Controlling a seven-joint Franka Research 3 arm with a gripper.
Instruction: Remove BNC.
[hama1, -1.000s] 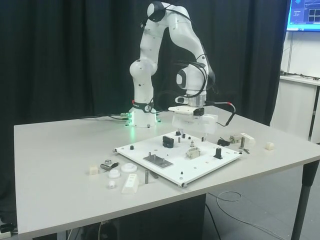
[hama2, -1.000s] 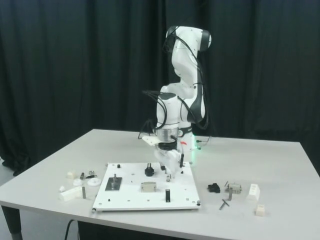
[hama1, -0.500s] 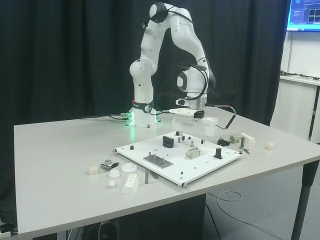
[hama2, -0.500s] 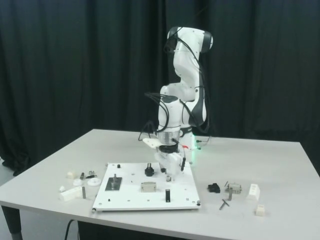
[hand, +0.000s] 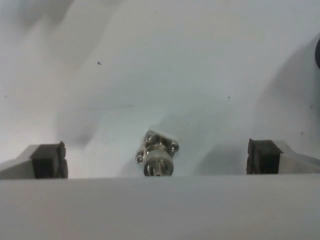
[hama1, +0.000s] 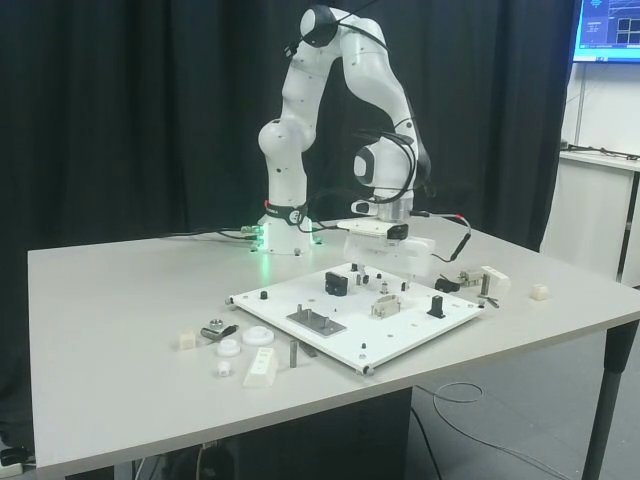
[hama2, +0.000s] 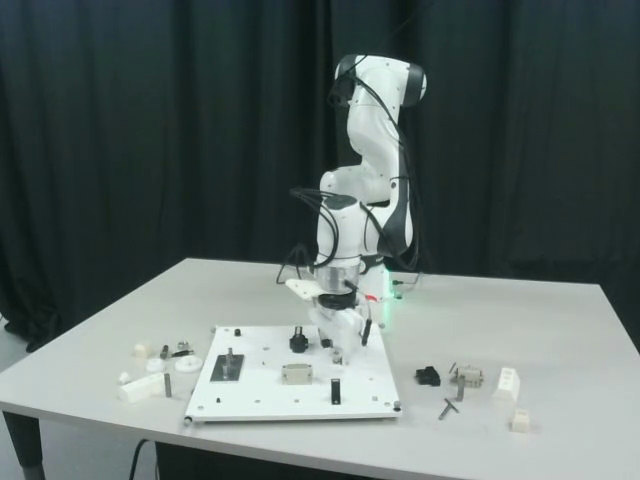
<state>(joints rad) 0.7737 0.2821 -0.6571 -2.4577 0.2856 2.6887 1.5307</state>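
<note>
Since a second ago the arm has lifted, so the gripper (hand: 156, 159) now hangs higher above the white board (hama1: 330, 305), fingers spread wide and holding nothing; the BNC (hand: 158, 154), a small metal flanged connector, stands upright on the board between the fingertips

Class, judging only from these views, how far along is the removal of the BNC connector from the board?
Nothing looks done yet: the BNC connector sits on the white board. In hand: the hand hangs open above it, its black pads wide apart to either side, touching nothing. Left: lowering, gripping the connector and pulling it off.
</note>
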